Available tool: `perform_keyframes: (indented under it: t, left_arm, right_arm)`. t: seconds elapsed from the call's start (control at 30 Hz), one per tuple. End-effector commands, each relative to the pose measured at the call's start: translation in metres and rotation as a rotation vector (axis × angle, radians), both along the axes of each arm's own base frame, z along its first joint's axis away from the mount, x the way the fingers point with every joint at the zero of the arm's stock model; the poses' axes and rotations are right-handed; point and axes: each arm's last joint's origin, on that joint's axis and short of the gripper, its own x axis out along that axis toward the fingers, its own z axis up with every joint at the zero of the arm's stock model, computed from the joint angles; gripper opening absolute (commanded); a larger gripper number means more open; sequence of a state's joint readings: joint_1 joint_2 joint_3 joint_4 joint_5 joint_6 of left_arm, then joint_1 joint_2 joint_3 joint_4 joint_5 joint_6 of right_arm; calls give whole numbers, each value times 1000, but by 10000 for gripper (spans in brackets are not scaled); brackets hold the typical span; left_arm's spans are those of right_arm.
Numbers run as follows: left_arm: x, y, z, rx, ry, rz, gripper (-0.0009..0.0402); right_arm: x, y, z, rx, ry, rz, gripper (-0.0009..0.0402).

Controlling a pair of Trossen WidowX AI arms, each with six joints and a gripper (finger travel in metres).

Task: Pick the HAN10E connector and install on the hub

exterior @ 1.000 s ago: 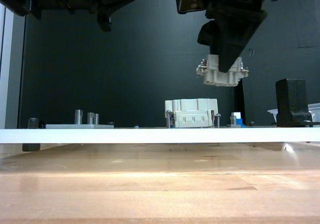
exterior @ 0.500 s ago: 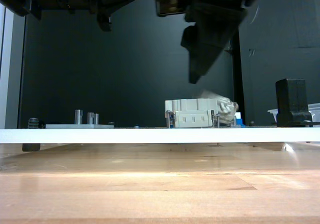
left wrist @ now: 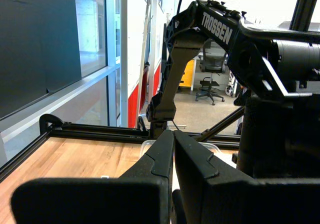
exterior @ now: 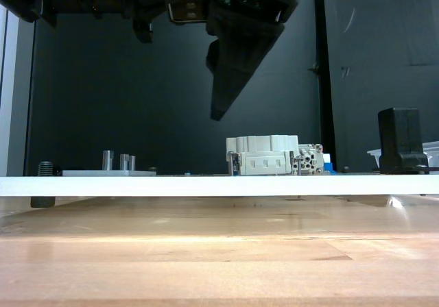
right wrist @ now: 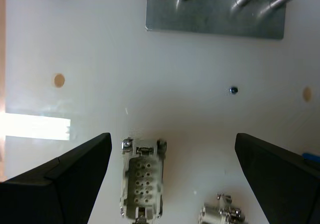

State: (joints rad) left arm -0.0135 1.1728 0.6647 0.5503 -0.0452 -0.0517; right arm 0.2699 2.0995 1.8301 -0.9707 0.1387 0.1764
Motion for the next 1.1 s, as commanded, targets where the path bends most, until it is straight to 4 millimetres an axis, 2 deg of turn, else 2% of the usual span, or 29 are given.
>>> perform_keyframes:
  t: [0.03, 0.4, 1.1]
  left_arm:
    - [0, 0, 0, 0, 0, 0, 1]
    - [0, 0, 0, 0, 0, 0, 1]
    - [0, 0, 0, 0, 0, 0, 1]
  right_arm:
    - [2, 0, 0, 1, -11, 6, 337]
    - [1, 0, 0, -1, -4, 5, 317]
    - [1, 0, 0, -2, -2, 5, 318]
